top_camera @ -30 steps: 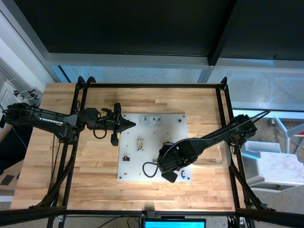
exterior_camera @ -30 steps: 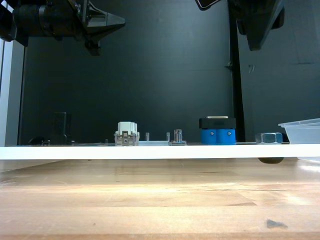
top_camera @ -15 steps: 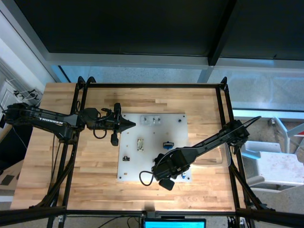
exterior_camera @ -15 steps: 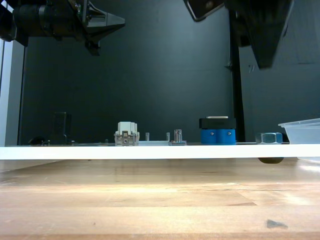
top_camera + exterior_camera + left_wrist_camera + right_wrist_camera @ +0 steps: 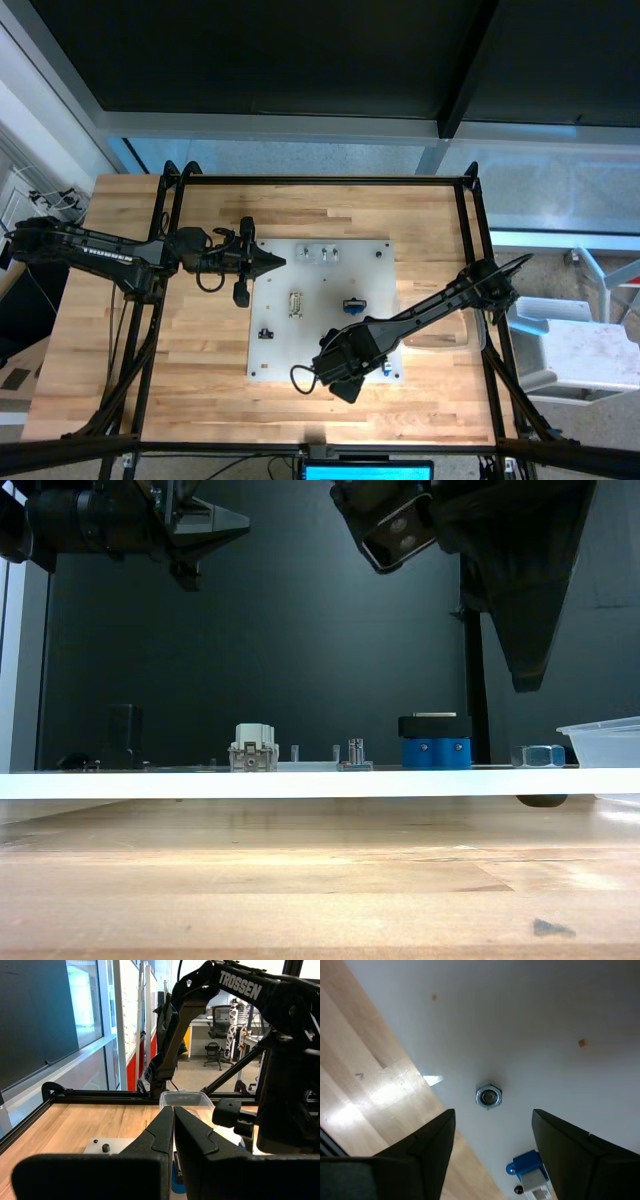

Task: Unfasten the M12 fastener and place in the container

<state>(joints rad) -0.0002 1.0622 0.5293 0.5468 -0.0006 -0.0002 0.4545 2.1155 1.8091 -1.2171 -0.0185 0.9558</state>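
The small silver M12 nut (image 5: pixel 489 1096) sits low on its stud on the white board (image 5: pixel 560 1015), with a dark core in its middle. In the low view the nut (image 5: pixel 538 755) stands at board level just left of the container (image 5: pixel 604 741). My right gripper (image 5: pixel 493 1111) hangs open well above the board, with the nut just beyond its fingertips and not touched. From above, the right gripper (image 5: pixel 349 367) covers the nut. The clear container (image 5: pixel 470 338) lies off the board's right edge. My left gripper (image 5: pixel 272 262) hovers shut at the board's far left.
A blue-and-black connector block (image 5: pixel 354 305) stands mid-board (image 5: pixel 435 742). A grey socket (image 5: pixel 253 750) and a silver post (image 5: pixel 355 752) stand left of it. Black frame rails (image 5: pixel 320 181) border the wooden table.
My right arm has swung toward the near edge and come lower over the board's near right part. The left arm has stayed still.
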